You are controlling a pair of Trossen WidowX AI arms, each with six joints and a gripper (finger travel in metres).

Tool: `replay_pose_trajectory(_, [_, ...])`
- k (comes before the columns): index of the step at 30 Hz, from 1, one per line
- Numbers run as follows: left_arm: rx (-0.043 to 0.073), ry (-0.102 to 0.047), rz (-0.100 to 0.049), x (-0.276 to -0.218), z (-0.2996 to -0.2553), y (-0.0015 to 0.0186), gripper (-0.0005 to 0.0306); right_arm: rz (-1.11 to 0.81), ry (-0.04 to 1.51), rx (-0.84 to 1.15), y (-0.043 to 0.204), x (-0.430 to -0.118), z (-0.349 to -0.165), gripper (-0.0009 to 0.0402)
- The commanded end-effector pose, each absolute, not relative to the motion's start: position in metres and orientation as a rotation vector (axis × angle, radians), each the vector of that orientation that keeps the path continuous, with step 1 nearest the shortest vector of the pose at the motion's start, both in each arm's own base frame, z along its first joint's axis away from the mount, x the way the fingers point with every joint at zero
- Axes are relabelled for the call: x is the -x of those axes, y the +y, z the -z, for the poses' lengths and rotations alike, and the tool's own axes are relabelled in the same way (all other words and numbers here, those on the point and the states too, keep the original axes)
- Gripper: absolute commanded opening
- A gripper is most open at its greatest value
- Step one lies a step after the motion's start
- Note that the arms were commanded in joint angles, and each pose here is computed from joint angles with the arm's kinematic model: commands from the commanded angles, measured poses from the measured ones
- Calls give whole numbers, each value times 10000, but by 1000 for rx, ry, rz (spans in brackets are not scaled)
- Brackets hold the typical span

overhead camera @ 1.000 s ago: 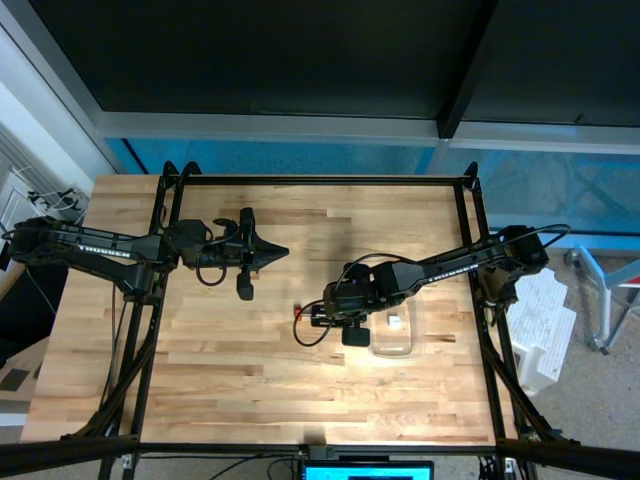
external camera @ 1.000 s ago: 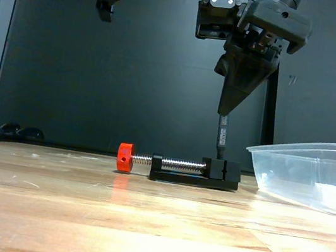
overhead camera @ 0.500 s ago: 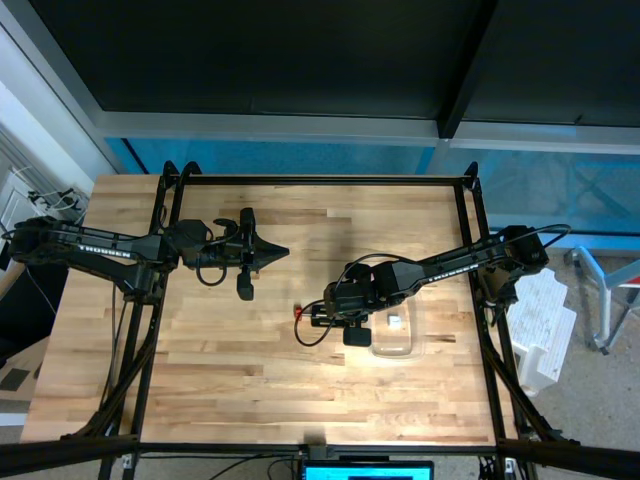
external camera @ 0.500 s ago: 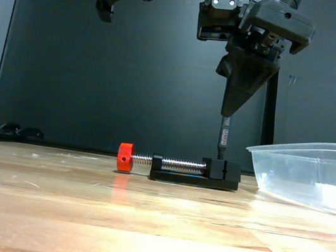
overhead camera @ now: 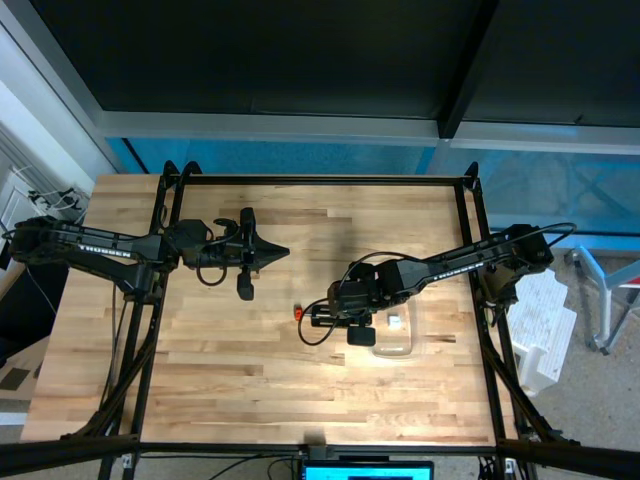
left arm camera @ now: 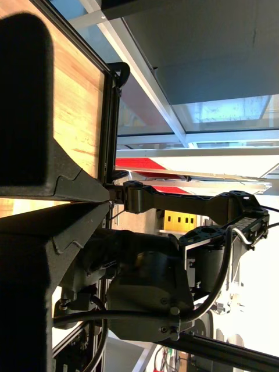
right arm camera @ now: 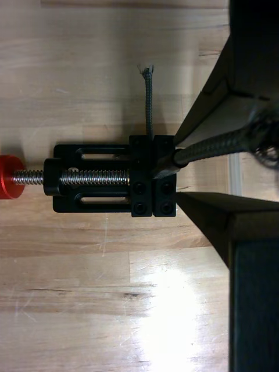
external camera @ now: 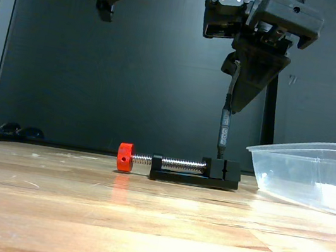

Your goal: Pick the usb-c connector and install on the hub

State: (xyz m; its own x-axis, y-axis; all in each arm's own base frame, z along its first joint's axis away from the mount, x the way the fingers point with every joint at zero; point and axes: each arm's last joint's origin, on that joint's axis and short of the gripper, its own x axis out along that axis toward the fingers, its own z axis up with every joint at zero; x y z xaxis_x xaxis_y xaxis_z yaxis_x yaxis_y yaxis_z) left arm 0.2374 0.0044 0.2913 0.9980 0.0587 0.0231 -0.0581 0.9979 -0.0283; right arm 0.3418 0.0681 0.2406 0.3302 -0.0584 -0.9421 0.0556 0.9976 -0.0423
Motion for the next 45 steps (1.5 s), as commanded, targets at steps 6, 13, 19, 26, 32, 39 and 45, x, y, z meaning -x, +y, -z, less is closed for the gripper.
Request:
replay_pose_trajectory(6, [27, -23, -59, -2375, -2912, 45, 0, 81, 1201, -10, 648, -3251, -2666, 167])
replay_pose_trajectory(13, [27, -24, -59, -2375, -2912, 45, 0, 79, 1184, -13, 633, -3182, -2723, 172])
replay_pose_trajectory(19, [27, -27, -58, -2374, -2916, 44, 0, 76, 1162, -17, 624, -3141, -2777, 159])
replay_pose_trajectory(26, [27, -20, -59, -2375, -2909, 45, 0, 93, 977, -7, 472, -2898, -3022, 108])
replay_pose_trajectory(32, [27, -20, -59, -2375, -2909, 45, 0, 116, 783, -55, 285, -2616, -3085, 58])
replay_pose_trajectory(39, [27, -20, -59, -2376, -2908, 45, 0, 99, 479, -34, 189, -2478, -3152, 1])
replay_pose_trajectory(45, [27, -23, -59, -2375, -2912, 45, 0, 76, 299, -51, 42, -2371, -3188, 3])
